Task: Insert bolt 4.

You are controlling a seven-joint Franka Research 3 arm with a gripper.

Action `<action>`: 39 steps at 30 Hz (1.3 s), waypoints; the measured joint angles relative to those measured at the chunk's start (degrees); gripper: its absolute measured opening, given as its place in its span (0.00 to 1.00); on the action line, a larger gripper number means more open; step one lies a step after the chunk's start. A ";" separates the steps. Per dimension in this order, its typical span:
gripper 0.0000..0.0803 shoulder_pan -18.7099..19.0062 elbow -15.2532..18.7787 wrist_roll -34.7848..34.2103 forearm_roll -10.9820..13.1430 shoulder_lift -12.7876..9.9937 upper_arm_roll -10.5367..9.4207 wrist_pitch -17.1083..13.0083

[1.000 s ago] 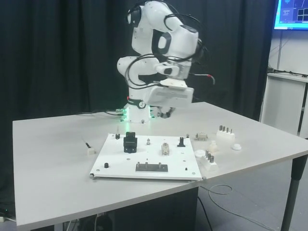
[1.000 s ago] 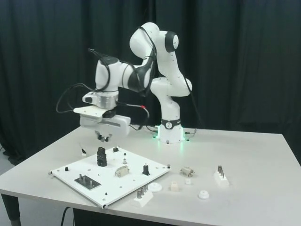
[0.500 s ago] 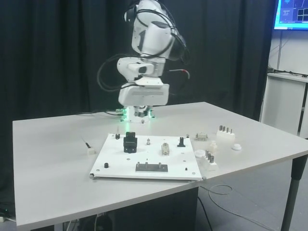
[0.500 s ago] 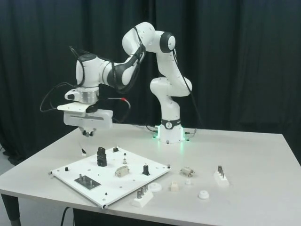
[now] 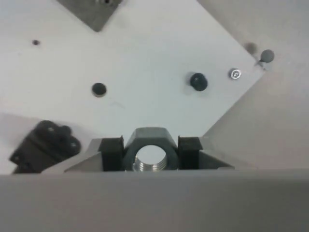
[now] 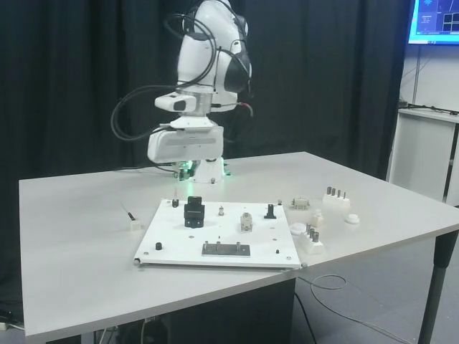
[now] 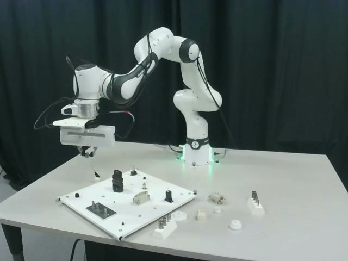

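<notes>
Where the grey table [image 6: 72, 215] fills the first room view, directions are given with 12 o'clock toward the curtain behind it. The white arm [image 6: 208, 50] rises from its base at 12 o'clock and bends over toward 10 o'clock, its wrist held high over the table behind the board's far left corner. The white board [image 6: 215, 233] lies flat near the table's front edge. On it stand a black block [image 6: 193, 212] at its 11 o'clock and a dark metal plate with pegs [image 6: 226, 249] at its 6 o'clock. Off the board, at 3 o'clock, are two white holders [image 6: 336, 199] carrying upright bolts, one near the board's corner and one farther out. A small white stand [image 6: 133, 222] with a thin pin sits on the table at the board's 9 o'clock.

The gripper [image 5: 149, 154] is well above the table and touches nothing on it. Its black pads [image 5: 112, 152] are closed against opposite flats of a grey hex part [image 5: 149, 137] with a threaded bore. Whether this is bolt 4 or a nut cannot be told. In the wrist view, a corner of the board and a black knob [image 5: 198, 81] lie beneath it.
</notes>
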State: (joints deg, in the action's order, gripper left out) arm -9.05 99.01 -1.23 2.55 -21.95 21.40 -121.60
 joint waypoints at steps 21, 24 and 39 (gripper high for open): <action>0.29 0.00 -0.01 20.99 3.69 -4.86 3.78 -4.13; 0.29 -0.01 -0.01 21.68 3.86 -5.47 4.30 -4.70; 0.29 -2.03 -0.40 29.18 9.56 -7.53 4.80 -6.06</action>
State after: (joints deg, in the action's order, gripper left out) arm -11.08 98.62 27.95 12.11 -29.48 26.19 -127.67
